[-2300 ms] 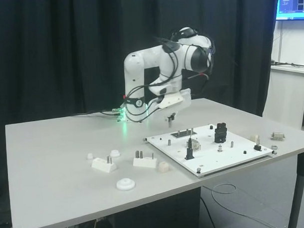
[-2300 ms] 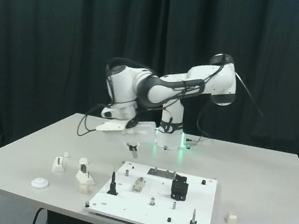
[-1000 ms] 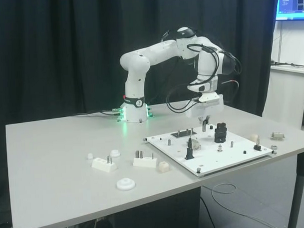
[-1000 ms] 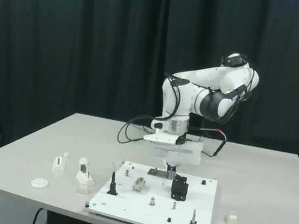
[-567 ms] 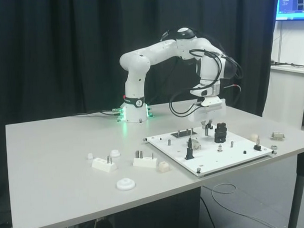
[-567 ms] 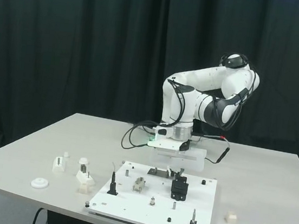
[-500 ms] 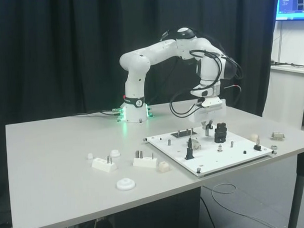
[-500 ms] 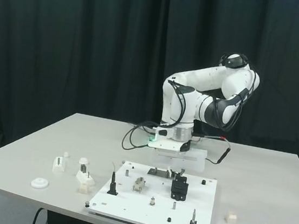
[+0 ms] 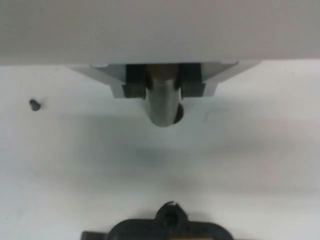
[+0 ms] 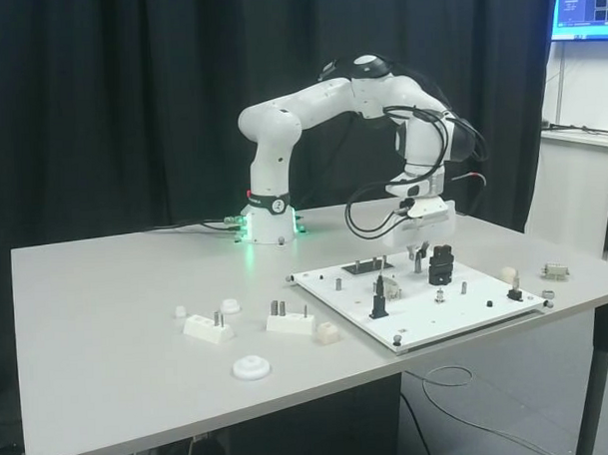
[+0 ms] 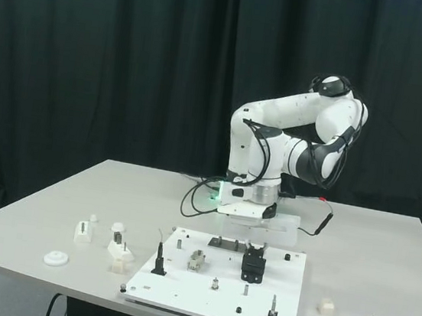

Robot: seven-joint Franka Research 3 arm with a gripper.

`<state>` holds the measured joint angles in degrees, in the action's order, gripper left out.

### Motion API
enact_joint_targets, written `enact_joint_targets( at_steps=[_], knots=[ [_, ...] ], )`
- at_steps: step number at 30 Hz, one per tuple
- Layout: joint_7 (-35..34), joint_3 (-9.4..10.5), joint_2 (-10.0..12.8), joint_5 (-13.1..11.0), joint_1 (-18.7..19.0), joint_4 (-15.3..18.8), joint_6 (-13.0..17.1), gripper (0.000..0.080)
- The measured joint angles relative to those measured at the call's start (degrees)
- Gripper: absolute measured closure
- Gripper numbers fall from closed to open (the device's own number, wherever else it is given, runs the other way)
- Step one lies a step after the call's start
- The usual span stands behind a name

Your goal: Insert round peg 4.

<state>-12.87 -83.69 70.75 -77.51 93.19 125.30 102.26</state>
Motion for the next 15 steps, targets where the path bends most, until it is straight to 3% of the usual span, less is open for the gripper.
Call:
enact_joint_targets(
  at_steps=[15],
  knots=[
    [-1.6,-0.03,0.0,0.0,3.5,2.0,2.8,0.0659]
  ],
)
